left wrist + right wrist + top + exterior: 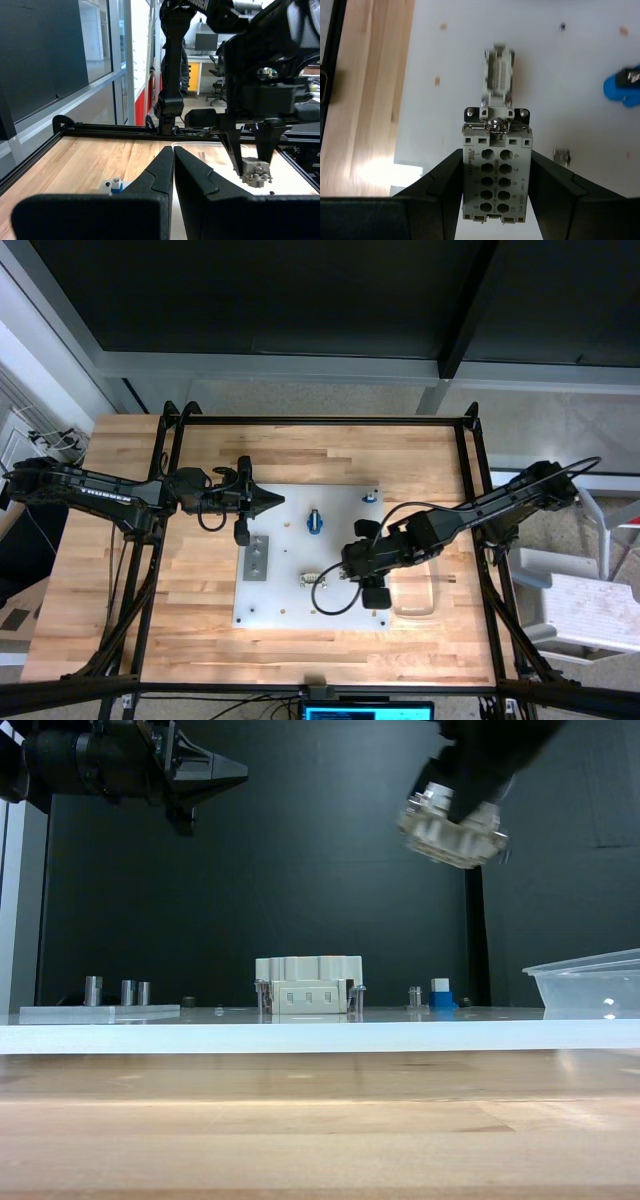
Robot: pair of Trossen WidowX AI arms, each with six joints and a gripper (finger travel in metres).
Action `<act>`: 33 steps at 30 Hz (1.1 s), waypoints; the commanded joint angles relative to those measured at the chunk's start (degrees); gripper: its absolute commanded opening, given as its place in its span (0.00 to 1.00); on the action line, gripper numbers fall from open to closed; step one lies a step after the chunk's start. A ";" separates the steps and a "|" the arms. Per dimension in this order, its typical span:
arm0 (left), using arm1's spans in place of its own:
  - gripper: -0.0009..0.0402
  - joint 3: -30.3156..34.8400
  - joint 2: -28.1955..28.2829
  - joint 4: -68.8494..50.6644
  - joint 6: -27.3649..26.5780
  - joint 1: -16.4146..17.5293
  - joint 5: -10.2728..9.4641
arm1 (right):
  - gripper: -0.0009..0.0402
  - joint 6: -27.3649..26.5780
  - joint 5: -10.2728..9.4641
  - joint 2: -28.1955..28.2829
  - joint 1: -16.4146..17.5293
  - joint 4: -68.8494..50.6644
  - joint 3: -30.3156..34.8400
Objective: Remove the HAN10-E connector and place it in the container
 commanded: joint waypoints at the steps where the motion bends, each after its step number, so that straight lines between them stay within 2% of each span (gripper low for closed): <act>1: 0.02 0.00 0.00 -0.04 0.00 0.00 0.02 | 0.05 0.83 -0.04 -2.38 0.52 0.09 -2.97; 11: 0.02 0.00 0.00 -0.02 0.00 0.00 0.00 | 0.05 4.11 -0.02 -9.73 3.06 0.09 -12.22; 23: 0.02 0.00 0.00 -0.04 0.00 0.02 0.00 | 0.05 8.63 -0.20 -15.93 5.40 -0.66 -22.03; 29: 0.02 0.00 0.00 -0.04 0.00 0.02 0.00 | 0.05 10.14 -2.97 -16.63 6.14 -0.83 -25.59; 33: 0.02 0.00 0.00 -0.04 0.00 0.00 0.00 | 0.05 11.15 -3.08 -16.61 6.40 -0.83 -27.02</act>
